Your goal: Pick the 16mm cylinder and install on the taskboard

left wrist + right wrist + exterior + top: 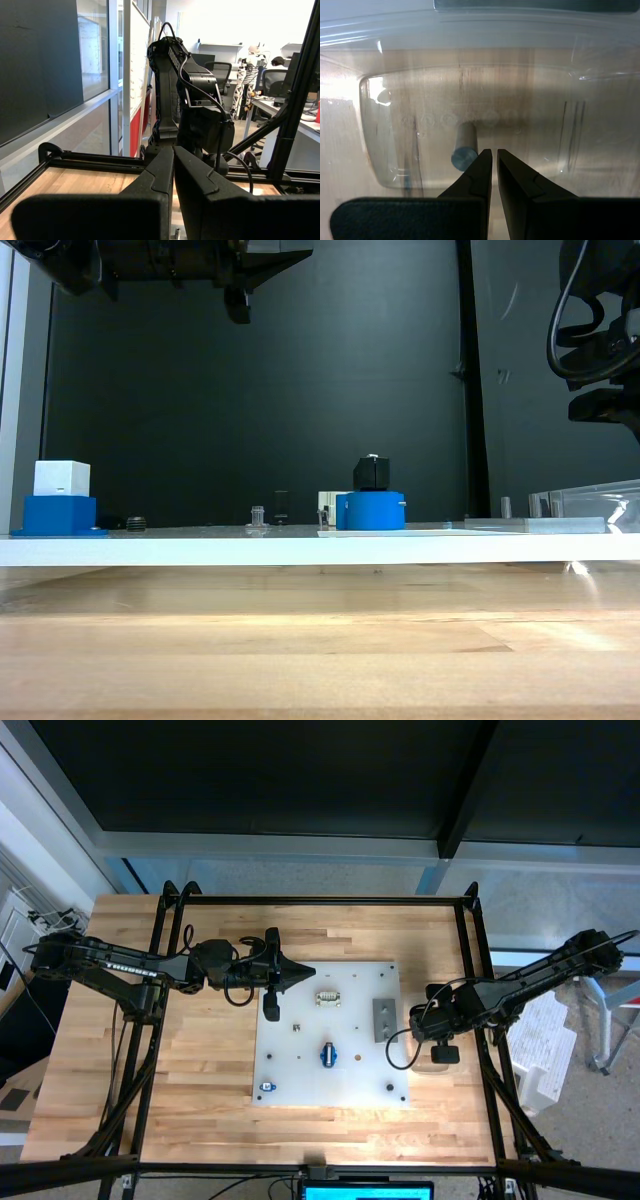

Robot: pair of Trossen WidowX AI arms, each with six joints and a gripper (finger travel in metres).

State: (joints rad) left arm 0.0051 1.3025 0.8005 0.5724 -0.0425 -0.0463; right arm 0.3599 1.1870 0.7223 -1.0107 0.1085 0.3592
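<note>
The 16mm cylinder (464,146), a short grey metal peg, lies on its side in the clear plastic tray (545,100). My right gripper (492,151) hangs just above the tray, shut on nothing, its tips right beside the peg's near end. It hovers off the right edge of the white taskboard (300,1060). My left gripper (308,971) is raised above the board's far left edge. It points level toward the right arm, shut and empty (173,149).
The board carries a grey metal block (384,1018), a blue fitting (328,1055), a beige connector (327,997) and a small blue base with a white cube (60,502). A black frame (320,901) rims the wooden table.
</note>
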